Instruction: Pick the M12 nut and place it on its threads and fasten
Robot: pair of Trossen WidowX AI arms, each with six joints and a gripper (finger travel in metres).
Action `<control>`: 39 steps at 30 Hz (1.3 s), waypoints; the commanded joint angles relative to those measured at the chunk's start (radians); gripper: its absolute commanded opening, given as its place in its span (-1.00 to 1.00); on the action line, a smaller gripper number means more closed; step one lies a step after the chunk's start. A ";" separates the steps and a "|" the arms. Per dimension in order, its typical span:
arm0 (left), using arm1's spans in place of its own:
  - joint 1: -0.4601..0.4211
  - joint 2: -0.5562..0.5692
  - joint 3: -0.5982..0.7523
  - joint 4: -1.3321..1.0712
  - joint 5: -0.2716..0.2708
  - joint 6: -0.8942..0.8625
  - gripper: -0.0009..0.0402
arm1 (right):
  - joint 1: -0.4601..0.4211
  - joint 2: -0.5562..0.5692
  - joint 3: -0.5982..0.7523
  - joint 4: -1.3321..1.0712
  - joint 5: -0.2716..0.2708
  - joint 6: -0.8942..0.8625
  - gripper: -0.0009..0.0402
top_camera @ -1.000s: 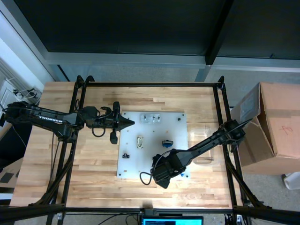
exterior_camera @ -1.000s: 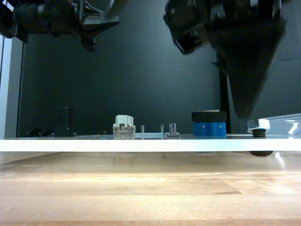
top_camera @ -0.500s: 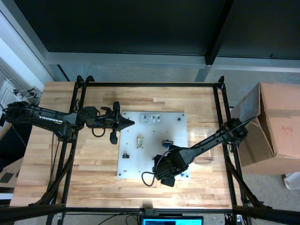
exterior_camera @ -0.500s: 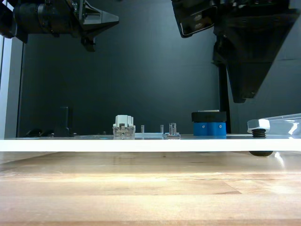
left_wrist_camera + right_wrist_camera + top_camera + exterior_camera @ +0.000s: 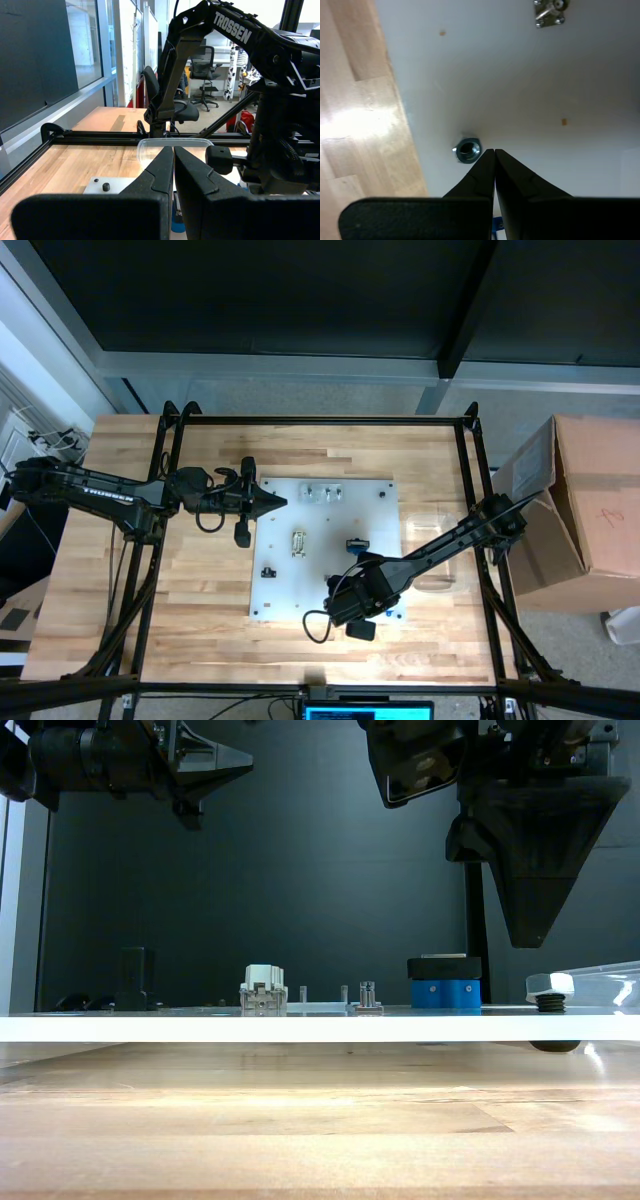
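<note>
the small silver hexagonal m12 nut (image 5: 549, 984) sits on its short black ribbed stud (image 5: 549, 1004) at the near right edge of the flat white board (image 5: 320, 530). a few ribs show beneath it, so it is on the threads but not run fully down. in the right wrist view it is a shiny 6-sided ring with a dark round bore. it lies level on the board's smooth matt surface, close to the board edge where pale wood begins. nothing grips it.

the right gripper (image 5: 527, 935), a black wedge tapering to a point, hangs over the board's near right part. its tip is higher than the nut and just beside it, not touching. its 2 fingers (image 5: 480, 175) are pressed together with nothing between them.

the left gripper (image 5: 278, 502) is held high over the board's far left part, pointing across the board. its 2 black angular fingers (image 5: 157, 175) are closed against each other with only a thin seam between them, and they hold nothing.

a blue block with a black round cap (image 5: 444, 982) stands on the board's right part, and a pale grey ribbed connector (image 5: 264, 990) stands mid-board. a clear plastic tray (image 5: 605, 980) lies just beyond the board's right edge. the board rests on a light wooden table (image 5: 200, 610) of striped, glued planks.
</note>
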 commanded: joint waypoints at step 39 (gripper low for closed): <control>0.000 0.000 0.000 0.000 0.000 0.000 -0.96 | 0.004 -0.002 -0.040 -0.015 -0.052 -0.136 -0.97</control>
